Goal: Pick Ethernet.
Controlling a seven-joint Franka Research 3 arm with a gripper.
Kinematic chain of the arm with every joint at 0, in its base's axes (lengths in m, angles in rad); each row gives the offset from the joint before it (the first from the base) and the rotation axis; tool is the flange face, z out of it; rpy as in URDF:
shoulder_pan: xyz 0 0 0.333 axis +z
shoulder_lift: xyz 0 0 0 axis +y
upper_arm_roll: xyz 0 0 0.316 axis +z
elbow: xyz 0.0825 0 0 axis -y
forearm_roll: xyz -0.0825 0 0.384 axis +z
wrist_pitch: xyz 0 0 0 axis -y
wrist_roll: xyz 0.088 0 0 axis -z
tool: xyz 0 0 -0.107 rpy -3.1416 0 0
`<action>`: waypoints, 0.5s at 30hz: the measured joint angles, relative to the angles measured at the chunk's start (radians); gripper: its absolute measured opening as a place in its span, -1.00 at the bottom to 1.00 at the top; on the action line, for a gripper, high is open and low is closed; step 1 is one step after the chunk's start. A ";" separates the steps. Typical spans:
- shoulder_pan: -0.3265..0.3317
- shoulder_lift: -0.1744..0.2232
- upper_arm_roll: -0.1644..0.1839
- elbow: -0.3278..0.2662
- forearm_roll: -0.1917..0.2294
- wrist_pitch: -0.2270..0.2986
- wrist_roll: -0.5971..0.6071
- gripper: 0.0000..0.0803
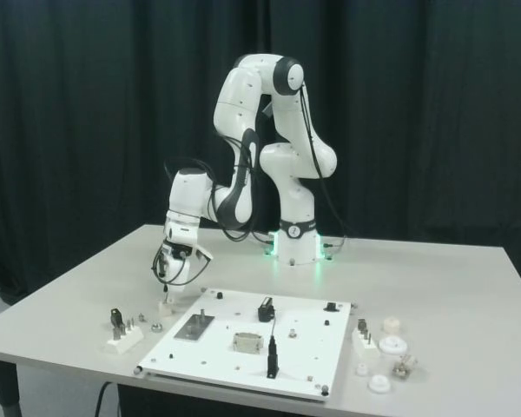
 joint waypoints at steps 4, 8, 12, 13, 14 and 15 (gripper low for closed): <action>-0.001 0.000 0.000 0.000 0.005 0.004 0.001 0.63; -0.003 0.000 0.000 0.001 0.016 0.004 0.007 0.19; -0.004 0.001 0.000 0.002 0.021 0.004 0.007 0.19; -0.005 0.001 0.000 0.002 0.021 0.004 0.007 -0.27; -0.005 0.001 0.000 0.003 0.021 0.004 0.007 -0.27; -0.005 0.001 0.000 0.003 0.021 0.004 0.007 -0.27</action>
